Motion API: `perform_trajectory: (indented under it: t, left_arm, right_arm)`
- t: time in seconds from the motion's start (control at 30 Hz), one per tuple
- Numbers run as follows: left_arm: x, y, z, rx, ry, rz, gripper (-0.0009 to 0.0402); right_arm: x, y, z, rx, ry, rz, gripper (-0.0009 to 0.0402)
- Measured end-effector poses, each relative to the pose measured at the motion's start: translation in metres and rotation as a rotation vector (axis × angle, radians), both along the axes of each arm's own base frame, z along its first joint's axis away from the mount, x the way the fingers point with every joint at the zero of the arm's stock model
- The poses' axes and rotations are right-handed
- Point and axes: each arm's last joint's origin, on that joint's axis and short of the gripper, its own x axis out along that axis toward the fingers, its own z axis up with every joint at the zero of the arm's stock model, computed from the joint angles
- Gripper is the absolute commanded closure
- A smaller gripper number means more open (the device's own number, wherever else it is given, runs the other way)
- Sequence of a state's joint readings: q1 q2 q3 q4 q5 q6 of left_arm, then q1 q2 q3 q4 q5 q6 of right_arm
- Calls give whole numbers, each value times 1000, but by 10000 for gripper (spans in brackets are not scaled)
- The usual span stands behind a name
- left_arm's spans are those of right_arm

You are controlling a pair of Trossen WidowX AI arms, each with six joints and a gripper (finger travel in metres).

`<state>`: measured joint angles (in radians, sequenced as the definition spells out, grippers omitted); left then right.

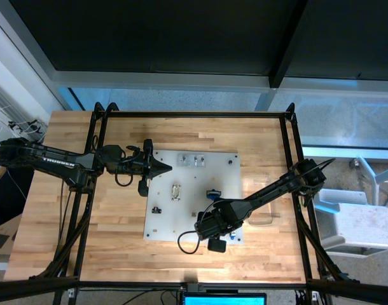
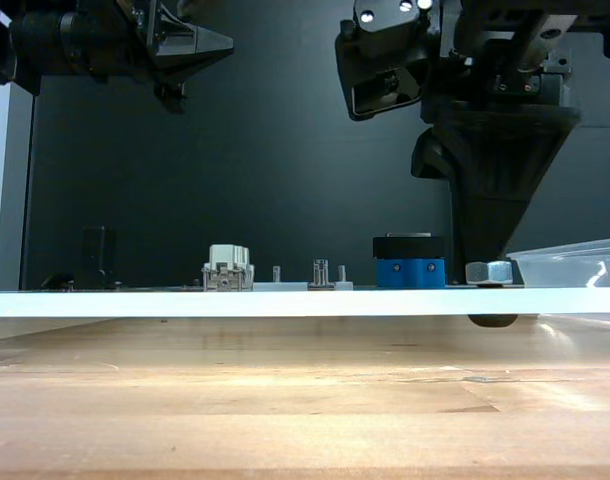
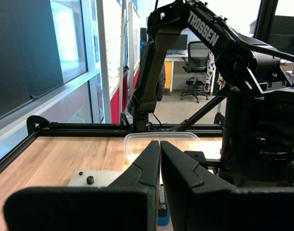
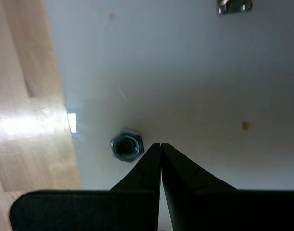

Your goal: Pick the M12 fastener and fasten on the M12 threads

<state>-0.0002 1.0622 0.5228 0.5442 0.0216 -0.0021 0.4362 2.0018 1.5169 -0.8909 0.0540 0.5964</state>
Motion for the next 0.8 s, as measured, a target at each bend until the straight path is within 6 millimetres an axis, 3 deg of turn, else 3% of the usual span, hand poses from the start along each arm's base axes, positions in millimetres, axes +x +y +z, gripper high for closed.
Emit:
perform_trajectory:
  t: [0.17,0.33,0.8]
  left_arm:
    - [0,0,0,0,0,0,393]
    - [0,0,0,0,0,0,393]
    - [0,0,0,0,1,0,393]
  right_arm:
    - [0,1,-1,21,7,7,393]
    - [-4,7,-1,267,123,115,393]
    - [-5,2,13,85,33,44,393]
